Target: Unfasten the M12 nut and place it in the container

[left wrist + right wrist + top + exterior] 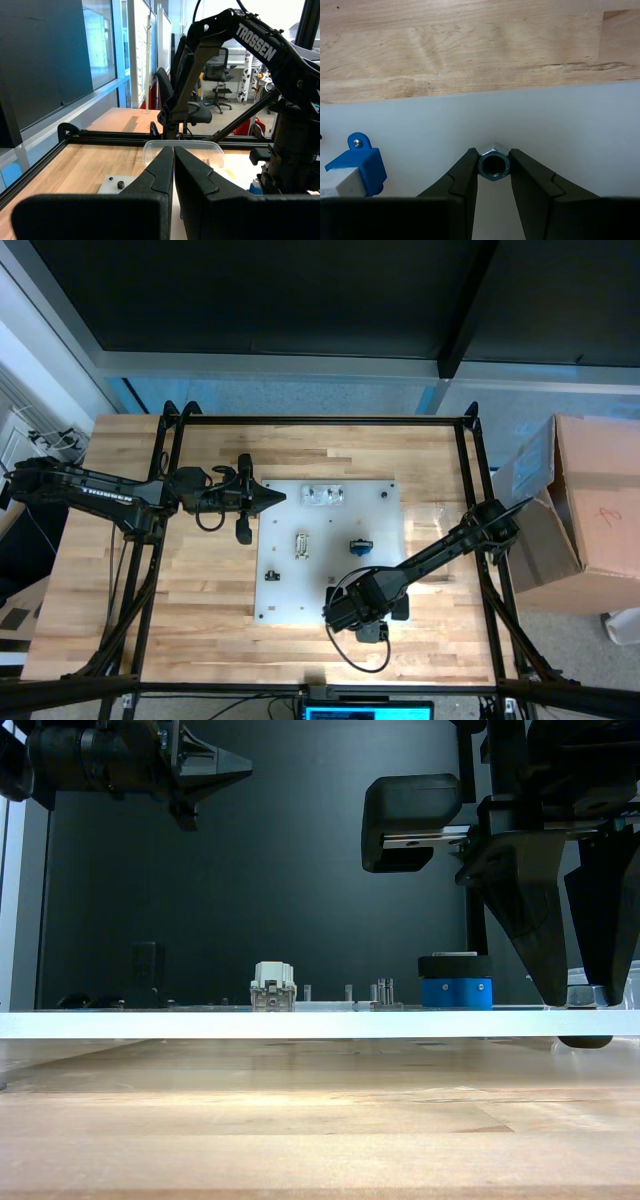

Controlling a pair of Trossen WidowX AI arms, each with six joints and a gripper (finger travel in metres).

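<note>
My right hand (493, 155) pinches the silver nut (494, 166) low at the near right edge of the white board (570, 130); on its stud or not, can't tell. Left hand (173, 150) pressed together, high over the board's left edge.

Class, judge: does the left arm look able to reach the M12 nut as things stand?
Probably not. The M12 nut is clamped in the right gripper, low at the near right edge of the white board, under that arm. The left gripper hangs shut, high over the board's far left edge.
</note>
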